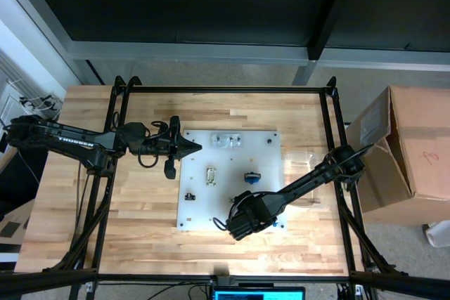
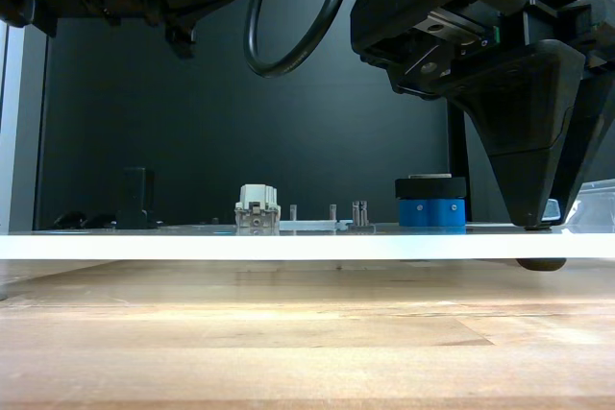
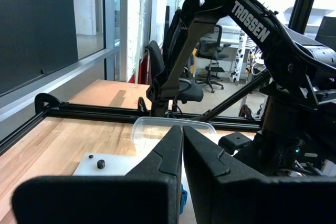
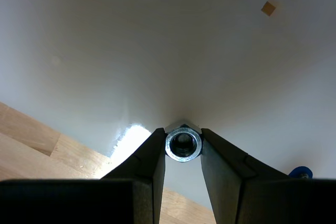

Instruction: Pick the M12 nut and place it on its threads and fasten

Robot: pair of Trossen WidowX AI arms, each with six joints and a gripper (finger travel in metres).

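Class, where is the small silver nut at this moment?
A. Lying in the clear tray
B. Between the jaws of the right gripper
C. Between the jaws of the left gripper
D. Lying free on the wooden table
B: the right gripper, low over the near right part of the white board, has its jaws shut on the silver nut; the left gripper, shut and empty, hovers above the board's far left part.

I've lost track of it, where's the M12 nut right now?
The nut sits clamped in the right gripper, low over the white board's near right edge; on its stud or not, I cannot tell. The left gripper hovers at the board's far left.
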